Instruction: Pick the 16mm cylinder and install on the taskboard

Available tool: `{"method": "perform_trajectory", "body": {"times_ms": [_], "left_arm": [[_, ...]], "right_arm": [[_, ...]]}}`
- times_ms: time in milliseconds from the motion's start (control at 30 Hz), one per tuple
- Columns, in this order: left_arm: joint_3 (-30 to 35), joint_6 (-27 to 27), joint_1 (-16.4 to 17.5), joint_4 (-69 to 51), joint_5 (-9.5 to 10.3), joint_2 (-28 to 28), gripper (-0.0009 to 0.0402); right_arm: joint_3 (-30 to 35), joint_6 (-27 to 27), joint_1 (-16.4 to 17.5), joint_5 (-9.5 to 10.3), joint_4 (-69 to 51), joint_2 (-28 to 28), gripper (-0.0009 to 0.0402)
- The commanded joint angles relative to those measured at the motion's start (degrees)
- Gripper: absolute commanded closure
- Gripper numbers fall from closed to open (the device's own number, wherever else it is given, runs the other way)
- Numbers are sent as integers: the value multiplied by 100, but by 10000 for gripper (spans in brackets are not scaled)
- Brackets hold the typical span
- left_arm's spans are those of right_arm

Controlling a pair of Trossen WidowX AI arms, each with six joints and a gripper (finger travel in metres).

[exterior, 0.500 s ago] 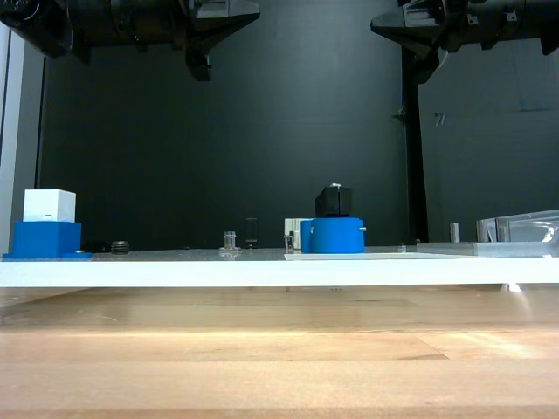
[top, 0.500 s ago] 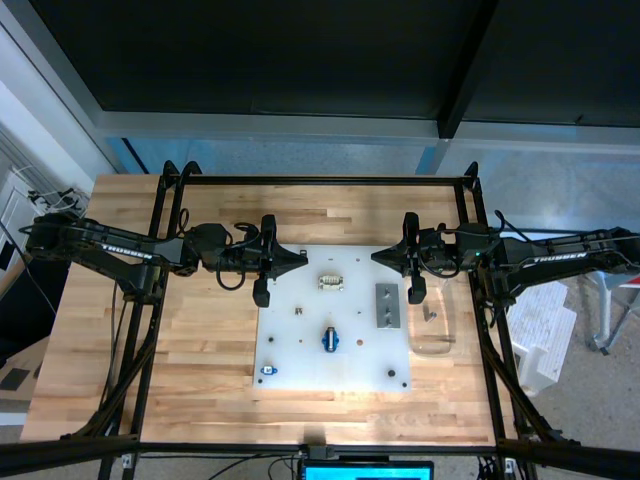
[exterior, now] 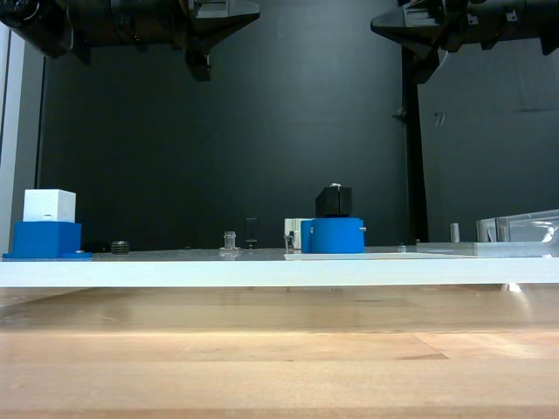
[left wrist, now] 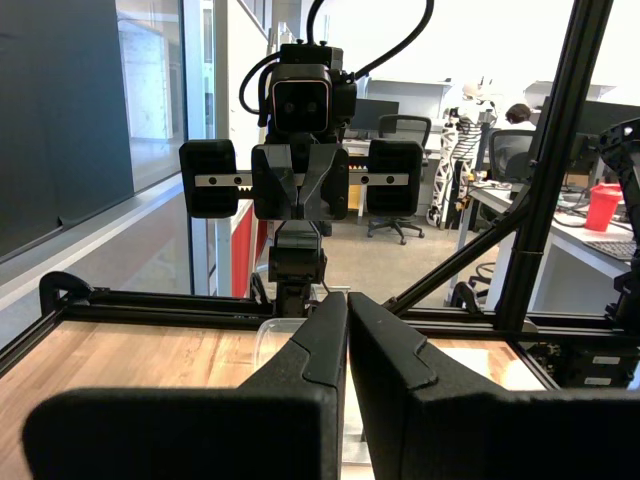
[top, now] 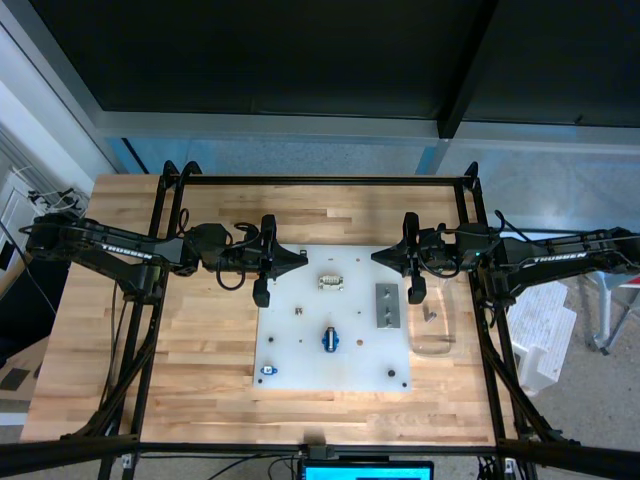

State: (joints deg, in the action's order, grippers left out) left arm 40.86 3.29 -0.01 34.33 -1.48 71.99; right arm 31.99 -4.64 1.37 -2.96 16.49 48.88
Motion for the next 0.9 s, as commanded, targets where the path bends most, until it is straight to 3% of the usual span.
{"method": "perform_trajectory", "body": {"times_ms": [33, 633, 900], "left_arm": [[0, 0, 0, 2, -2, 0, 393], [0, -2, 0, 2, -2, 0, 393], [0, -2, 0, 2, -2, 0, 393]], "right_arm": [[2, 0, 0, 0, 0, 2, 393], [2, -9, 4, 4, -4, 15, 393], [205, -109, 4, -50, -1217, -79, 393]]}}
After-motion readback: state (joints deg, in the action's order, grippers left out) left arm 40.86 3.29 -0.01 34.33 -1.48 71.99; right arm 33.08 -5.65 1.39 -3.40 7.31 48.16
